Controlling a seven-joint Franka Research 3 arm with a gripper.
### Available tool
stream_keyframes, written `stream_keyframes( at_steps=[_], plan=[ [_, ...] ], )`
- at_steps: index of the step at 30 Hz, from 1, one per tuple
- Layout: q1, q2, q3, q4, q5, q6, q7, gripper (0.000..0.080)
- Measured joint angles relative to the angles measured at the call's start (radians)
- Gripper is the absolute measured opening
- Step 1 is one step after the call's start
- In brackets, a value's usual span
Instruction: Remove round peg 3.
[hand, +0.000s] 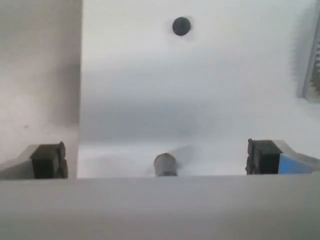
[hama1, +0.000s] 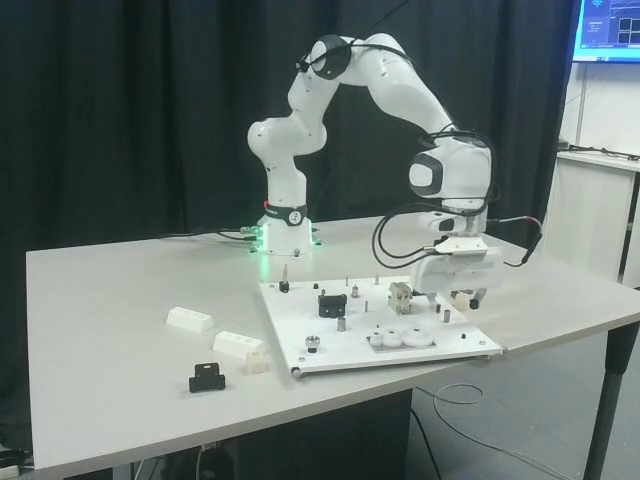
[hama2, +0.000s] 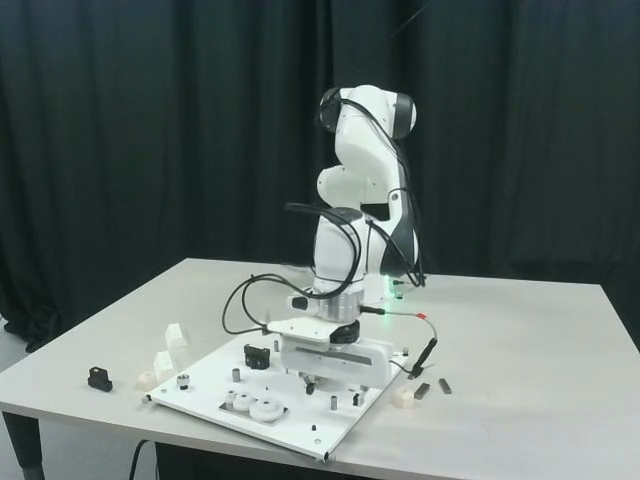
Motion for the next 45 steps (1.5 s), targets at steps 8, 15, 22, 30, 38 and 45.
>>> stream_keyframes(
  at_steps=[8,15,22,30,38,45],
  plan=[
    [-0.006,0.015,0.0,0.001,0.002,-0.004,-0.01,0.08],
    [-0.007,0.025,0.0,0.001,0.002,-0.014,-0.017,0.08],
    [-0.007,0.028,0.001,0.001,0.002,-0.025,-0.025,0.08],
    [-0.009,0.028,0.001,0.002,0.004,-0.042,-0.034,0.08],
    [-0.015,0.028,0.002,0.002,0.01,-0.048,-0.037,0.0698],
    [-0.019,0.029,0.006,0.003,0.04,-0.05,-0.052,0.0372]
  ],
)
